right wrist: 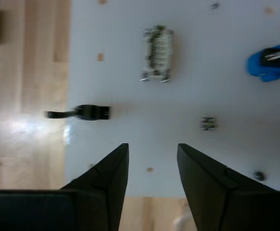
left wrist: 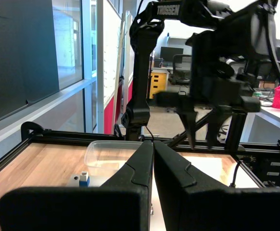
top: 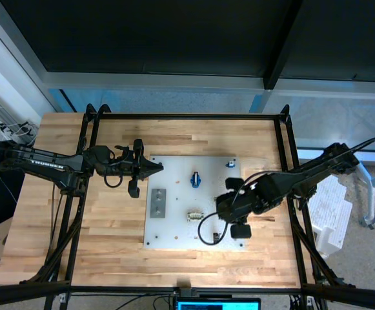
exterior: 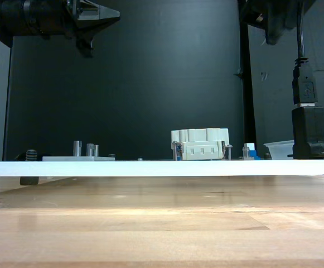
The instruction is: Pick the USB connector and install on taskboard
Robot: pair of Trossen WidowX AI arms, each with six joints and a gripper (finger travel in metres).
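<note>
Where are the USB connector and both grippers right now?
USB connector (exterior: pixel 305 84): low view, black plug body, upright on the taskboard (exterior: pixel 150 167).
Right gripper (right wrist: pixel 152 147): right wrist view, between open fingers, above the taskboard.
Left gripper (left wrist: pixel 153 144): left wrist view, shut fingertips, above taskboard's left edge.

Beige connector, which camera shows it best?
Low view: the beige connector centred, in profile. The right wrist view shows it from above, past the open right gripper over the taskboard; the high view, small. The left wrist view misses it; the shut left gripper hovers at the board's left edge.
</note>
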